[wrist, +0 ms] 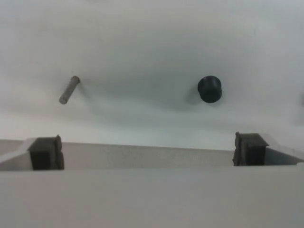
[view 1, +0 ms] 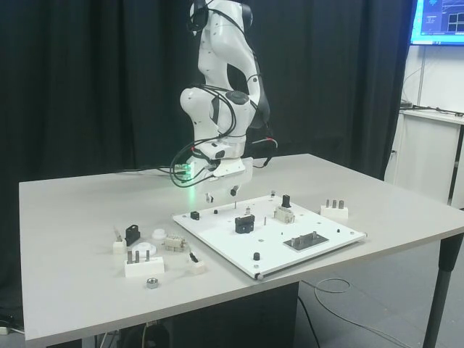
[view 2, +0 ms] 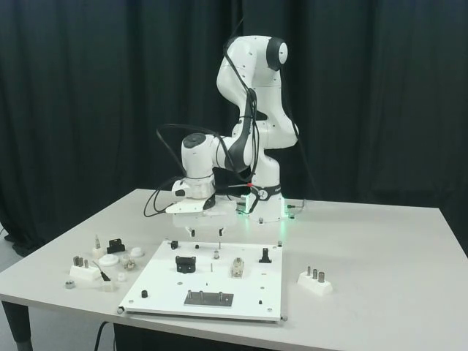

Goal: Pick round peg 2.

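Observation:
My gripper [wrist: 147, 150] hangs open over the back part of the white board [wrist: 142, 38], its two black fingertips [wrist: 45, 153] wide apart and nothing between them. A thin grey round peg [wrist: 69, 90] stands on the board below, off to one side of the gap. A black round knob [wrist: 209, 89] sits on the board nearer the other fingertip. In the room views the gripper [view 1: 221, 193] [view 2: 205, 231] hovers a little above the board's [view 1: 319, 221] [view 2: 157, 281] far left corner.
The board carries a black block [view 1: 243, 225], a white connector [view 1: 283, 214] and a grey plate with pins [view 1: 303, 241]. A white holder with pegs [view 1: 334, 209] stands to its right. Loose parts and another peg holder [view 1: 140, 262] lie to its left.

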Controlling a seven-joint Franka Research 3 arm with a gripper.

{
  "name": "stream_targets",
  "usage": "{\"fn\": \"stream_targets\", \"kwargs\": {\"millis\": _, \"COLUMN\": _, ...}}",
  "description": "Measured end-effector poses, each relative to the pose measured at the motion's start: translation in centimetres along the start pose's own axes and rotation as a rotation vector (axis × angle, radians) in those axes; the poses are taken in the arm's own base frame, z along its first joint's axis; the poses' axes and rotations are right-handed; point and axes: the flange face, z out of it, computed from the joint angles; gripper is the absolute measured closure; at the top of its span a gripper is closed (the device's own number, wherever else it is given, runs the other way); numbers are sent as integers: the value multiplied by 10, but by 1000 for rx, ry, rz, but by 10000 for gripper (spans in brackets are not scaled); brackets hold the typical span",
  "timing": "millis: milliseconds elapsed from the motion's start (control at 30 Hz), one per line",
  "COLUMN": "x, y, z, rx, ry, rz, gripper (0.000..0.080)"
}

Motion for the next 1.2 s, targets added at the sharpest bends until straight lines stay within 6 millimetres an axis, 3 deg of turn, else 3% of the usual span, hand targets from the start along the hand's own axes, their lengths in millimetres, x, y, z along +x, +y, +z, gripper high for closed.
{"fn": "stream_targets", "kwargs": {"millis": 1200, "x": 9, "y": -6, "z": -28, "rx": 48, "ry": 74, "rz": -6, "gripper": 3}}
